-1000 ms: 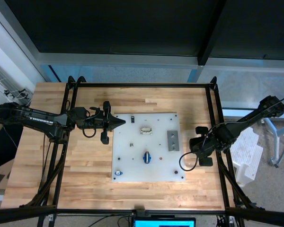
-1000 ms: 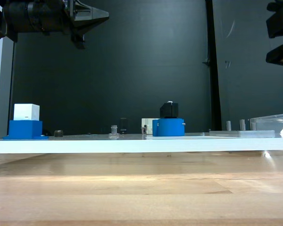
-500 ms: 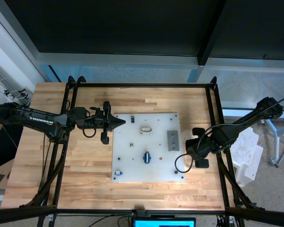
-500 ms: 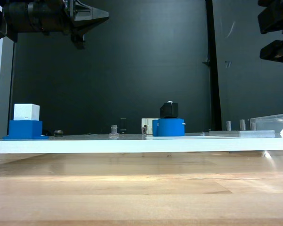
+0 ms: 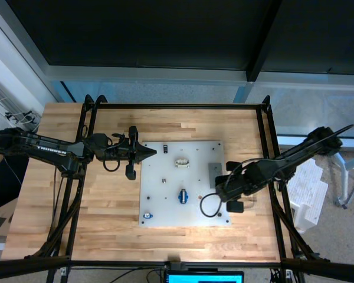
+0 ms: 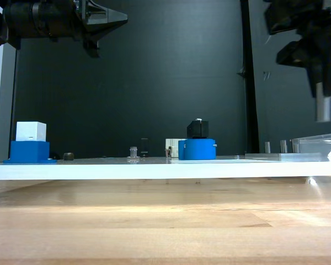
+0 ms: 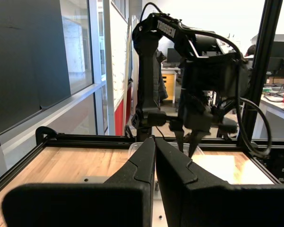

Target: Pick the 16mm cylinder and install on the taskboard

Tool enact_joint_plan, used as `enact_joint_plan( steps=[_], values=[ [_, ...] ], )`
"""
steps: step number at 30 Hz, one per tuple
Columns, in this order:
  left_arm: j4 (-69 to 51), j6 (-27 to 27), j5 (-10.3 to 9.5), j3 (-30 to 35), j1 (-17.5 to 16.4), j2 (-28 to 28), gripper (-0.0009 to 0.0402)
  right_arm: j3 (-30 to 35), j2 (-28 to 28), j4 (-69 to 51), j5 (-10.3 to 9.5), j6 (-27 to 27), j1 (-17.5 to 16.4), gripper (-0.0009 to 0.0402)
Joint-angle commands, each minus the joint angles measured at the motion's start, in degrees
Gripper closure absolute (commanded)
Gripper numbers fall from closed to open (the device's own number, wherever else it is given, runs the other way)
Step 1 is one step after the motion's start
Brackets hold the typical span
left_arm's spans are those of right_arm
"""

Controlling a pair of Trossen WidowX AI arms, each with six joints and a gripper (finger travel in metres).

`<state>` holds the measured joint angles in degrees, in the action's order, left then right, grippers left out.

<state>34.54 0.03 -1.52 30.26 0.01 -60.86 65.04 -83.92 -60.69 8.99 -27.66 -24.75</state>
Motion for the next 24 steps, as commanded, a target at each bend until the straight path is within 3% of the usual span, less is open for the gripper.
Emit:
enact_joint_plan(
  steps=[1,13,24],
  values=[
    [0.0,0.0,0.0,0.0,0.0,0.0,0.0393,2.9,-3.6,0.9,0.0,0.1,0.9,0.0385],
    [0.0,0.0,0.0,0.0,0.0,0.0,0.0393,10.8,-13.1,2.4,0.0,0.0,2.1,0.0385],
    [0.0,0.0,0.0,0.0,0.0,0.0,0.0393,14.6,-18.1,3.2,0.0,-0.1,2.2,0.0385]
  ],
)
